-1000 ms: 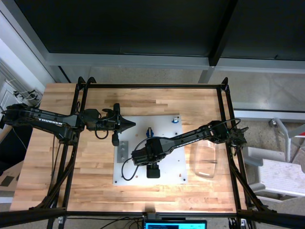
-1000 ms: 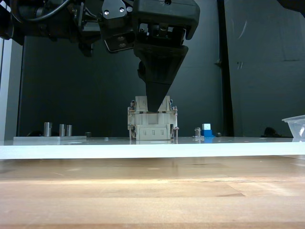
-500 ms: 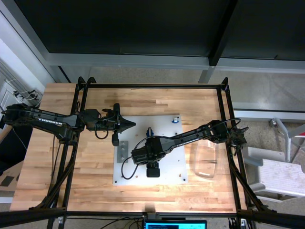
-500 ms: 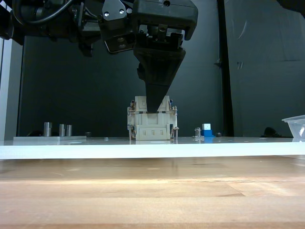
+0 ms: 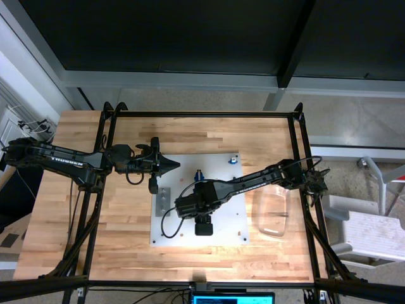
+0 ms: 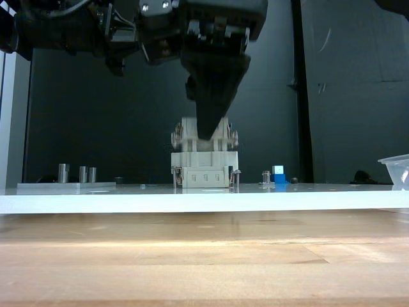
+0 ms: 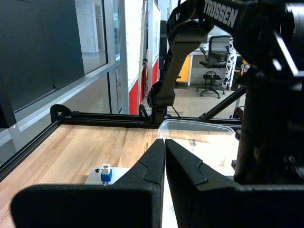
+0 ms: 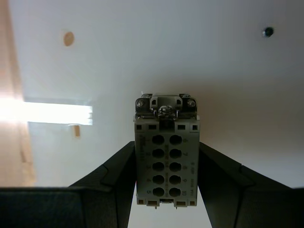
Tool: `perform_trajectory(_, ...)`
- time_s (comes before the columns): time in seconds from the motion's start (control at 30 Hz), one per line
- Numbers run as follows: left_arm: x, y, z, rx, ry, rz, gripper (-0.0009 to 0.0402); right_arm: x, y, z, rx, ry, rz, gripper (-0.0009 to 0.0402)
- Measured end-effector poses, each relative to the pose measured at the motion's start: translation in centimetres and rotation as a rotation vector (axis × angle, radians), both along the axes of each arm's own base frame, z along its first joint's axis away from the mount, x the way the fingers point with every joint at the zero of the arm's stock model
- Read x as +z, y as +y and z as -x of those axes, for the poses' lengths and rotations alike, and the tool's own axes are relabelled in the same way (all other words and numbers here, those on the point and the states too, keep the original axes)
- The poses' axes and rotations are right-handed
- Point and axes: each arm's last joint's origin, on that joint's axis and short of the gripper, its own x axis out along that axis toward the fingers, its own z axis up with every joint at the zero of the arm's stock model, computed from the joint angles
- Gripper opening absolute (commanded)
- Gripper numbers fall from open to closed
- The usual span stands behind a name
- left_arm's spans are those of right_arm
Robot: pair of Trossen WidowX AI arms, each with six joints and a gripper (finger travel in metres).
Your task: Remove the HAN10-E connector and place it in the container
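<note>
One HAN10-E connector [image 8: 166, 159] lifted, held in right hand [image 6: 209, 130] (left hand [image 5: 176, 165] beside board [image 5: 229, 218])

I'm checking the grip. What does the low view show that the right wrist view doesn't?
Only the low view: the connector raised above its base, and the container rim. Only the right wrist view: the connector's ten holes and a finger on each side. Both: the right gripper shut on the connector over the board. The left gripper, shut, is parked over the board's far-left corner.
</note>
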Motion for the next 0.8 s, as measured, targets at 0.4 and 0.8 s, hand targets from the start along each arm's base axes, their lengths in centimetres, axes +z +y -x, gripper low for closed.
perform_trajectory(0.4,0.0,0.0,0.0,0.0,0.0,0.0,0.0,1.9,-0.2,0.7,0.0,-0.036,-0.006,0.0043)
perform_trajectory(0.8,0.0,0.0,0.0,0.0,0.0,0.0,0.0,2.5,-0.1,3.9,-0.02,-0.063,-0.016,0.0043)
